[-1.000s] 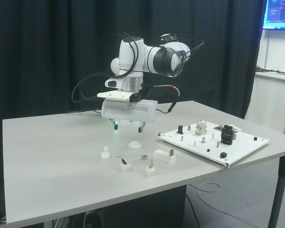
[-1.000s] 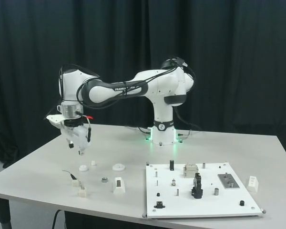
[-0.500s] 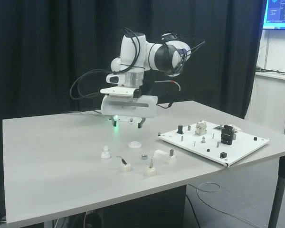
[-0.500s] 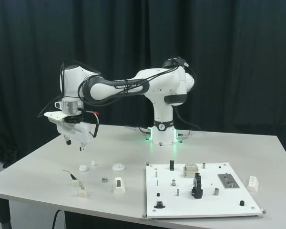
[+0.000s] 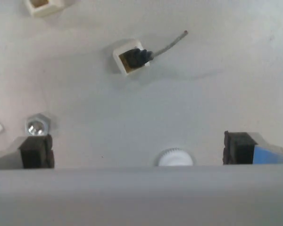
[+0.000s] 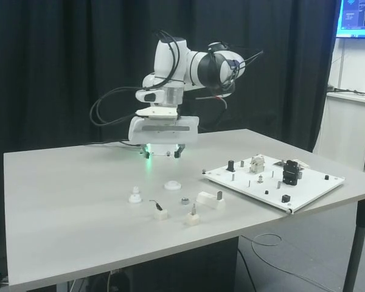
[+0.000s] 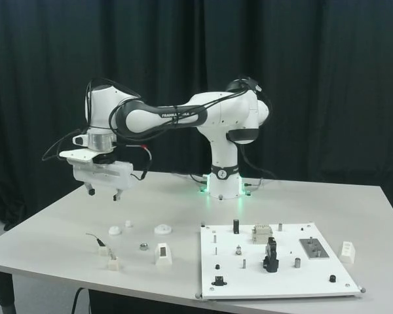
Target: Pick USB.
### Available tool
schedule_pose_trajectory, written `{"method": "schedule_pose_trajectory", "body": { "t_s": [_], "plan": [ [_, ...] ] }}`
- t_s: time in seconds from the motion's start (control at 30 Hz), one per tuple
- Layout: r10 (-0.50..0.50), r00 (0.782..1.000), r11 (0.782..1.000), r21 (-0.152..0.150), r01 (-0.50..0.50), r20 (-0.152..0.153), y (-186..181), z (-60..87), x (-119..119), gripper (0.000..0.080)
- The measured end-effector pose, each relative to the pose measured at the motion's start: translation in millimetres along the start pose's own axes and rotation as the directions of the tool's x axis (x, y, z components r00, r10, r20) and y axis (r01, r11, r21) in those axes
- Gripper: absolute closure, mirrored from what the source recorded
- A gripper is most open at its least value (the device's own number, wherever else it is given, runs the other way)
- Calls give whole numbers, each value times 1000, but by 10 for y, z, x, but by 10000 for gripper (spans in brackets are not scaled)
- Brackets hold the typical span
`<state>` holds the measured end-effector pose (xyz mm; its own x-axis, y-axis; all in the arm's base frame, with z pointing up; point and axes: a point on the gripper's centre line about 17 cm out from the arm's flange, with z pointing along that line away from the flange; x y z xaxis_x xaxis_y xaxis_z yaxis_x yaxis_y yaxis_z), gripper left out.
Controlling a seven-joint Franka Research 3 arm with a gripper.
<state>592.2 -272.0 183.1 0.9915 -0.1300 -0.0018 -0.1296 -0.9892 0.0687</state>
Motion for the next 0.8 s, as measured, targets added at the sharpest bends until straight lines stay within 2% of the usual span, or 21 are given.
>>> {"method": "schedule_pose_trajectory", "body": {
  "t_s": [0.13,0.23,0.37,0.53,0.7,0.8],
  "plan": [
    [-60,998,998,-6,60,-5,4,-24,-21,3],
    [-163,987,987,-12,163,-7,4,-28,-30,3],
    [-350,937,936,-16,350,-1,-1,-22,-56,3],
    [-439,898,898,-25,439,3,36,-11,-91,3],
    [-581,814,813,-29,581,12,80,6,-130,3],
    [-632,775,774,-33,632,15,120,22,-154,3]
  ]
}}
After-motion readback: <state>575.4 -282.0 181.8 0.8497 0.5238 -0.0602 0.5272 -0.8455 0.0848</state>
